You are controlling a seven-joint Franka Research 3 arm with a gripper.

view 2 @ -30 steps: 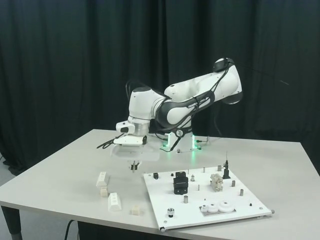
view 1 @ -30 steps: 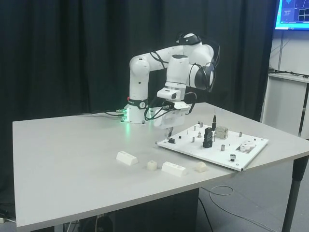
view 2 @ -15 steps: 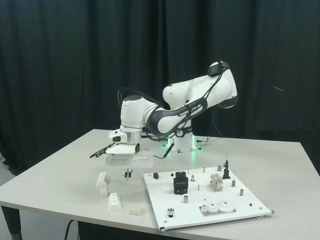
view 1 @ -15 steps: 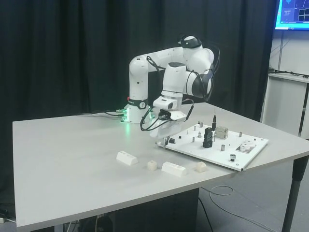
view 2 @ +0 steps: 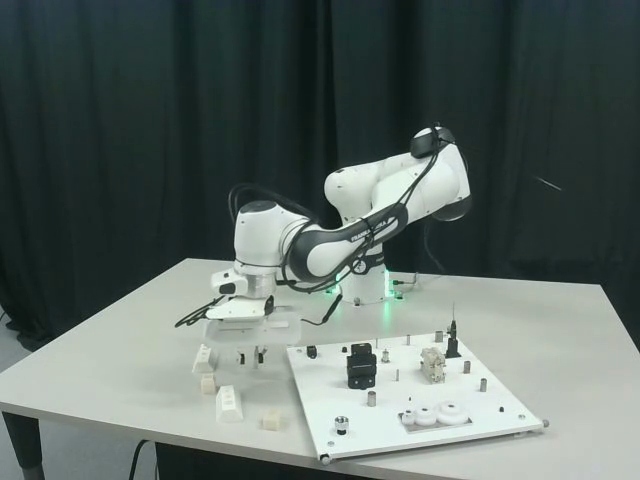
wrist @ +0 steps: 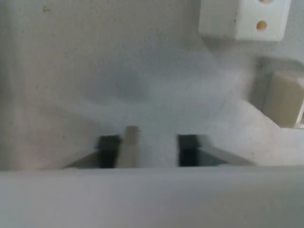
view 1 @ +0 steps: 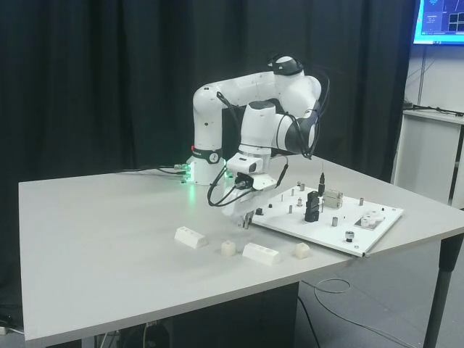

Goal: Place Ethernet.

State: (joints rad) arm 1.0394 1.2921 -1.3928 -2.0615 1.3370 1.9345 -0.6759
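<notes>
The gripper point(wrist: 147, 151) is held open, empty; the small block point(wrist: 285, 97) at 2 o'clock is judged light, rigid, graspable across flat sides.

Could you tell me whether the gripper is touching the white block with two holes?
Apart. In the wrist view, bare grey table lies between the gripper and the white block with two holes.

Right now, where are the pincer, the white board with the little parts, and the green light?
pincer point(view 1: 244, 223), first room view, between its fingertips.
white board point(view 2: 318, 410), second room view, bare near corner.
green light point(view 1: 188, 174), first room view, at the arm's base.
</notes>
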